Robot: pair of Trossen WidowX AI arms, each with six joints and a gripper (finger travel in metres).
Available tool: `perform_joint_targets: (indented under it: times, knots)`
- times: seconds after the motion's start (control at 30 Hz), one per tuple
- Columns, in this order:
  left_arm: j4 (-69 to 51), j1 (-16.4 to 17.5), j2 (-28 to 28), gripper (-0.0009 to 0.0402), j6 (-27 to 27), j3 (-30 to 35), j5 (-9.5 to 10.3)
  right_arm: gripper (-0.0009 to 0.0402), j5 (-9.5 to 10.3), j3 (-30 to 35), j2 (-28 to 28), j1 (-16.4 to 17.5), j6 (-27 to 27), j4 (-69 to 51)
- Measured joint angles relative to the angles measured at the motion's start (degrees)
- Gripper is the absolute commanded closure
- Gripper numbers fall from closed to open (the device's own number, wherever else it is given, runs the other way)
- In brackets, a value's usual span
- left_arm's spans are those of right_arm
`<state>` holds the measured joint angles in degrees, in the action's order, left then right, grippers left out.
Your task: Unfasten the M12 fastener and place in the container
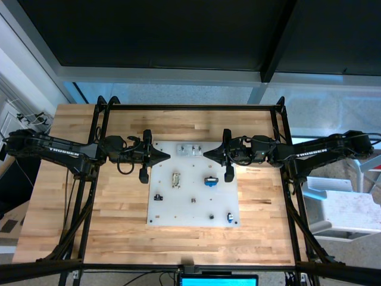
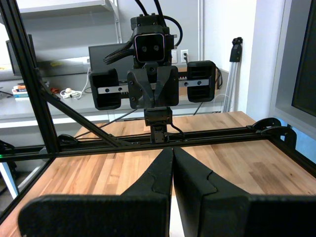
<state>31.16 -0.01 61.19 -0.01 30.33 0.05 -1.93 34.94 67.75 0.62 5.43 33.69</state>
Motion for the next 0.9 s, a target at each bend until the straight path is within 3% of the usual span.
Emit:
perform_joint_targets:
  times: [0.03, 0.07, 0.1, 0.13, 0.63, 0.7, 0.83, 0.9]
  knots:
    - [-0.39, 0.0, 0.02, 0.0393, -0.02, -0.02, 0.98, 0.0393, 0.02, 0.0, 0.0, 0.02, -0.48, -0.02]
    - [-1.44, -0.02, 0.0, 0.0393, 0.0, 0.0, 4.42, 0.0393, 0.0, 0.0, 0.0, 0.02, -2.89, -0.13]
    - [-2.32, -0.11, 0.0, 0.0393, 0.02, 0.0, 6.23, 0.0393, 0.0, 0.0, -0.04, 0.02, -4.13, -0.37]
    - [-2.58, 0.02, 0.04, 0.0393, 0.02, -0.02, 6.86, 0.0393, 0.0, 0.0, -0.04, 0.02, -4.31, -0.42]
    - [-2.62, 0.0, 0.02, 0.0393, 0.02, 0.0, 6.86, 0.0394, 0.04, 0.0, -0.15, 0.02, -4.24, -0.52]
    - [-2.6, 0.0, 0.02, 0.0393, 0.0, -0.02, 6.86, 0.0393, 0.04, 0.2, -0.17, 0.15, -1.84, -1.25]
    - [-2.62, 0.0, 0.02, 0.0393, 0.0, -0.02, 6.84, 0.0393, -0.11, 5.03, -0.2, 1.46, 1.14, -13.27]
    - [-2.6, 0.0, 0.02, 0.0393, 0.0, -0.02, 6.86, 0.0393, -1.75, 8.72, 0.26, 2.89, 2.05, -22.32]
